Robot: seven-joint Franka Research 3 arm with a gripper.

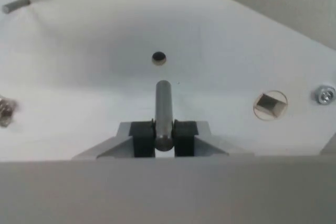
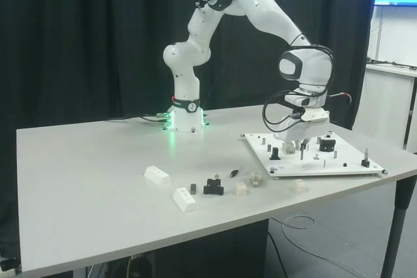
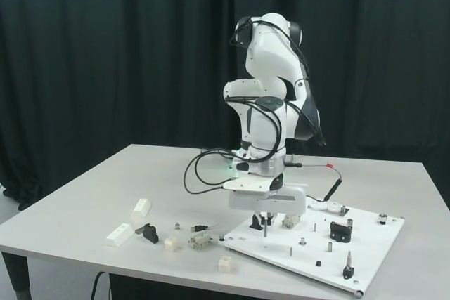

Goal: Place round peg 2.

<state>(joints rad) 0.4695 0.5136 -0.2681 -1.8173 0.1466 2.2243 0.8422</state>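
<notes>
In the wrist view my gripper (image 1: pixel 163 139) is shut on a grey round peg (image 1: pixel 163 109), held upright between the two black pads (image 1: pixel 142 139). The peg's lower end hangs over the white board (image 1: pixel 220 51), a short way from a small dark round hole (image 1: pixel 158 58). From the first room view the gripper (image 2: pixel 301 142) is low over the board (image 2: pixel 339 167). The second room view shows the gripper (image 3: pixel 266 218) with the peg (image 3: pixel 266 229) just over the board's near-left part (image 3: pixel 281 258).
The board also has a square hole (image 1: pixel 271 104), a screw (image 1: pixel 325 94) and another standing peg (image 1: pixel 16 4). Black fixtures (image 3: pixel 340 230) and thin pins stand on it. Off the board lie white blocks (image 2: pixel 157 175) (image 2: pixel 185 200) and a black part (image 2: pixel 212 188).
</notes>
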